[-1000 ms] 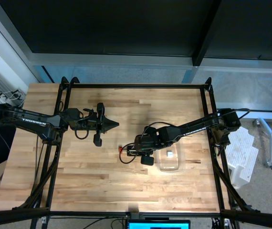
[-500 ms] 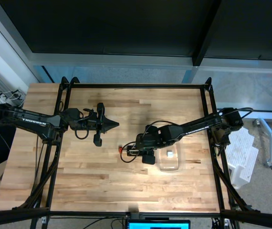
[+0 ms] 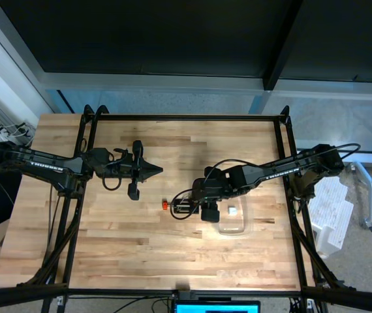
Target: Pick the RCA connector and install on taskboard
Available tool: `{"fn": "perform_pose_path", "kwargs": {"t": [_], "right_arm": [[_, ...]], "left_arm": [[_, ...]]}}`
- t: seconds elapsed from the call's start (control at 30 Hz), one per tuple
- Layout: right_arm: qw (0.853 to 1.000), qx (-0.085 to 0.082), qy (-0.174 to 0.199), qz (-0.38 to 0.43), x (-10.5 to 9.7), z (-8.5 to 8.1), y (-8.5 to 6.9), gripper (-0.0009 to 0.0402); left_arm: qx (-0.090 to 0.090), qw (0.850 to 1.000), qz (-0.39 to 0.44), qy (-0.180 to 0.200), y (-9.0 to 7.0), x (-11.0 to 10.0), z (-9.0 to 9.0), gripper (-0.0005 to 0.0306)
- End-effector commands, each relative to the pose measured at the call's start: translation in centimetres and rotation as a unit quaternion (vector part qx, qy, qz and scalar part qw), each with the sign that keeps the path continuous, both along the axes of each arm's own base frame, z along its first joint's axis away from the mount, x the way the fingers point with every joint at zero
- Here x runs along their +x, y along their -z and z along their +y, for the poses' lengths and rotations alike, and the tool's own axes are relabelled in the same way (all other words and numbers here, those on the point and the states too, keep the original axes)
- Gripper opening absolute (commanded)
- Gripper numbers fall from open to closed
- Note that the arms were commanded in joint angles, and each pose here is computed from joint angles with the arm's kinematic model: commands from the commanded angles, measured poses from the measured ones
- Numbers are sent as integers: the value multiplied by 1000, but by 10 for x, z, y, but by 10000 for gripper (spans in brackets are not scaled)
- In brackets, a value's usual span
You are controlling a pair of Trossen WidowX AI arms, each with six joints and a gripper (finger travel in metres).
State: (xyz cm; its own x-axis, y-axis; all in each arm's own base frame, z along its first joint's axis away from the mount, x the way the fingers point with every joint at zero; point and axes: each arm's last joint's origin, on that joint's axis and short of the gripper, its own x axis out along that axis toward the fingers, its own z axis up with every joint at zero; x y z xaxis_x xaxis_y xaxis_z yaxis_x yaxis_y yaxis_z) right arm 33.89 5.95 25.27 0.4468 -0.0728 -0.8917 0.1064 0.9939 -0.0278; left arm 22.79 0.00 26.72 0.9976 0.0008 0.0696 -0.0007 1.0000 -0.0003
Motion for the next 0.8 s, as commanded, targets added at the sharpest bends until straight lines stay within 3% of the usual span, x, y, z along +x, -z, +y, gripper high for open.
{"fn": "perform_pose_path", "kwargs": {"t": [0.03, 0.2, 0.37, 0.57, 0.73, 0.8], "right_arm": [[1000, -5, -9, 5, -3, 0, -3, 198], [1000, -9, -23, -14, -13, -2, -9, 172], [995, -1, -24, -98, -36, -7, -20, 123], [977, 8, -15, -213, -58, -19, -33, 53], [959, 3, -7, -284, -73, -34, -37, -3], [951, 0, -4, -310, -78, -38, -38, 4]], "left_arm": [[0, 1000, 0, 0, 0, 0, 0, 0], [0, 1000, 0, 0, 0, 0, 0, 0], [0, 1000, 0, 0, 0, 0, 0, 0], [0, 1000, 0, 0, 0, 0, 0, 0], [0, 1000, 0, 0, 0, 0, 0, 0], [0, 1000, 0, 0, 0, 0, 0, 0]]}}
